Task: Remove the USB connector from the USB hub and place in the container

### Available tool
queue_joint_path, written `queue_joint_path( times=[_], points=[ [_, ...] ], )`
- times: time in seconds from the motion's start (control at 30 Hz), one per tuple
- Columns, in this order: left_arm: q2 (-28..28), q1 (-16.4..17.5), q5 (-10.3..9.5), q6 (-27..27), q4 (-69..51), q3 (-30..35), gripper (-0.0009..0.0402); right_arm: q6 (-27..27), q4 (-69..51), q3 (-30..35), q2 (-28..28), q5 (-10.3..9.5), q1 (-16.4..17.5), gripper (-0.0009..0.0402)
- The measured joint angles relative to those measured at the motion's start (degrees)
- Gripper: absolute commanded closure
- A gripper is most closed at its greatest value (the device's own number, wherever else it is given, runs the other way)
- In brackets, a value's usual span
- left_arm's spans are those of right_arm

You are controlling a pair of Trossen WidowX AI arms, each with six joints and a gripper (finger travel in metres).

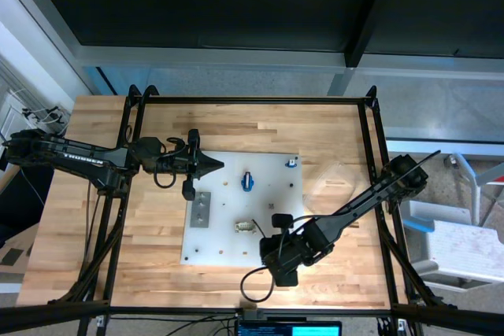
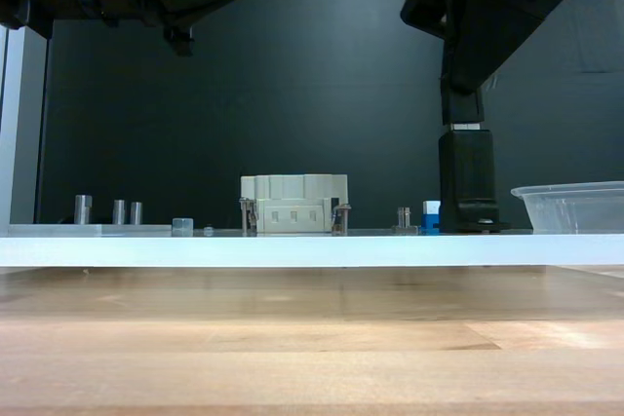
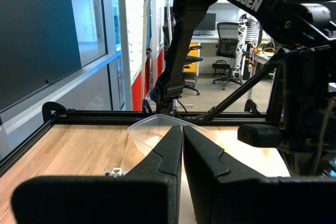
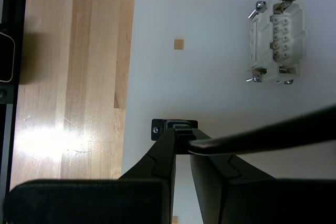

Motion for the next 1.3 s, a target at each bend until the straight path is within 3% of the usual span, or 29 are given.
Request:
queue_joint_path(
  times=[0.3, 0.77, 1.07, 1.3],
  points=[
    [0.00, 0.00, 0.00, 0.00, 0.02, 0.02, 0.0392, 2.25, 2.19, -5.99, -4.37, 3.23, 1.25, 0.0393],
    [0.00, 0.00, 0.00, 0.00, 0.00, 0.02, 0.0392, 1.49, 5.77, -8.98, -7.87, 5.38, 2.25, 0.0393],
    [0.00, 0.00, 0.00, 0.00, 0.00, 0.00, 0.0392, -0.37, 5.79, -8.98, -7.89, 4.68, 2.23, 0.0393],
    [-0.02, 0.00, 0.00, -0.02, 0.02, 0.02, 0.0392, -1.97, 4.50, -8.39, -6.67, 1.95, 1.77, 0.0393]
  ],
)
